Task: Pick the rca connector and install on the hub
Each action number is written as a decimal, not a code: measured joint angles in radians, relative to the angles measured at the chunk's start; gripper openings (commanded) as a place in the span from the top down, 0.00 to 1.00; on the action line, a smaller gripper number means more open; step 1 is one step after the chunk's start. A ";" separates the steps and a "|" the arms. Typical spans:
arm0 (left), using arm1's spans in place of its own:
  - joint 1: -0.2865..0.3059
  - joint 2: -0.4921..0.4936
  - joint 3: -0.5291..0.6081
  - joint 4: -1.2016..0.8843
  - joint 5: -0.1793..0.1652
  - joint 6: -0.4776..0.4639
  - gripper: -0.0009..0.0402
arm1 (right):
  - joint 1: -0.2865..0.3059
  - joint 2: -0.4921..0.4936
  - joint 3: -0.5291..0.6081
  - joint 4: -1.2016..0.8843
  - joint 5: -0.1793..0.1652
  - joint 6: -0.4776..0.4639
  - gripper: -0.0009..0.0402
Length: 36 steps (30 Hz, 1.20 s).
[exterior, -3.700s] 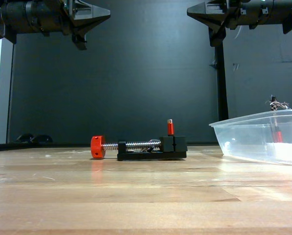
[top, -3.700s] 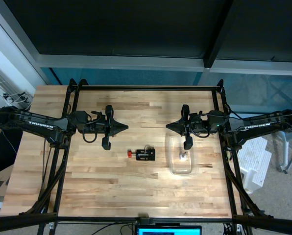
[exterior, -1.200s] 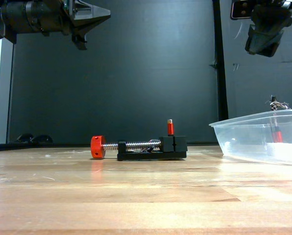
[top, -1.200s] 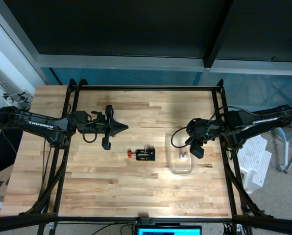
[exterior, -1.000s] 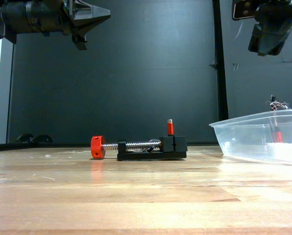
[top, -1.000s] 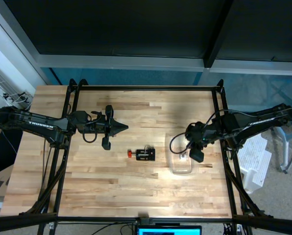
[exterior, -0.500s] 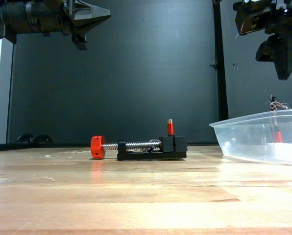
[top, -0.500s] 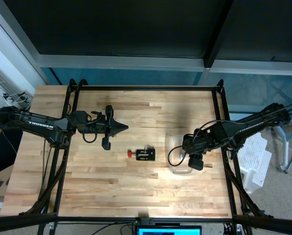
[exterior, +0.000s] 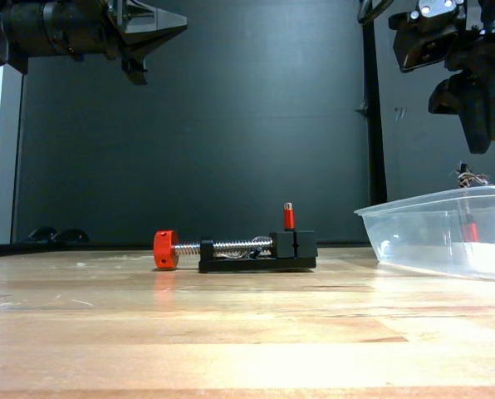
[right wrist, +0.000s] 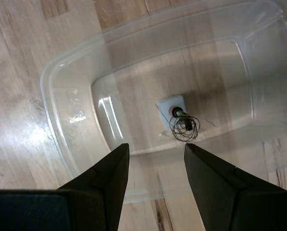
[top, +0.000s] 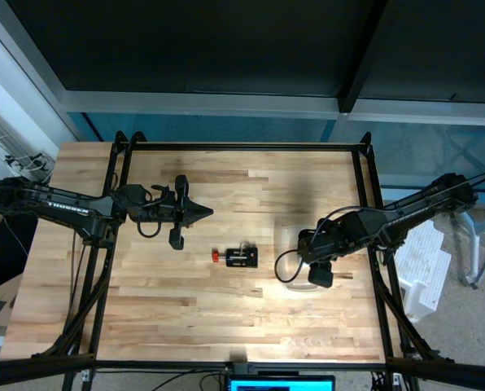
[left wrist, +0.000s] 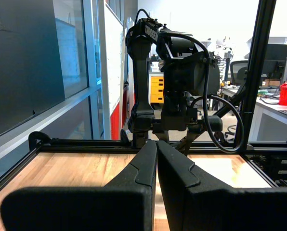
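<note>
The hub point(top: 242, 258) is a small black block with a red knob point(exterior: 165, 248), lying mid-table; it also shows in the low view point(exterior: 257, 250). The rca connector point(right wrist: 177, 113) is a tiny dark plug with a thin coil of wire, resting beside a small white square inside the clear tray point(right wrist: 47, 89). My right gripper point(right wrist: 155, 145) hangs open above the tray, pointing down, with nothing between its fingers; the connector lies just beyond its fingertips. High over the table's left side, my left gripper point(left wrist: 156, 144) is shut and empty, far from the hub.
The clear plastic tray point(top: 290, 283) sits right of the hub, its rim point(exterior: 414, 204) rising above the tabletop. A black frame rail point(top: 242, 147) runs along the table's far edge. Bare wood lies between hub and tray.
My right arm has swung from pointing inward to pointing down and has shifted toward the near edge, over the tray. The left arm, hub and tray have not moved.
</note>
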State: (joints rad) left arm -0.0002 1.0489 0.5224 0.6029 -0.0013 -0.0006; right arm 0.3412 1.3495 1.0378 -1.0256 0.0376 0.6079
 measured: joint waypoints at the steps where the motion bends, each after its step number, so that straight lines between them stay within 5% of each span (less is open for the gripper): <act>1: 0.000 0.000 0.000 0.000 0.000 0.000 0.98 | 0.000 0.003 0.000 -0.001 0.005 0.000 0.59; 36: 0.000 0.000 0.000 0.000 0.000 0.000 0.98 | -0.004 0.034 -0.146 0.164 0.026 -0.032 0.60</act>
State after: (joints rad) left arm -0.0002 1.0489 0.5228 0.6029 -0.0013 -0.0006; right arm 0.3374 1.3838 0.8917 -0.8612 0.0635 0.5762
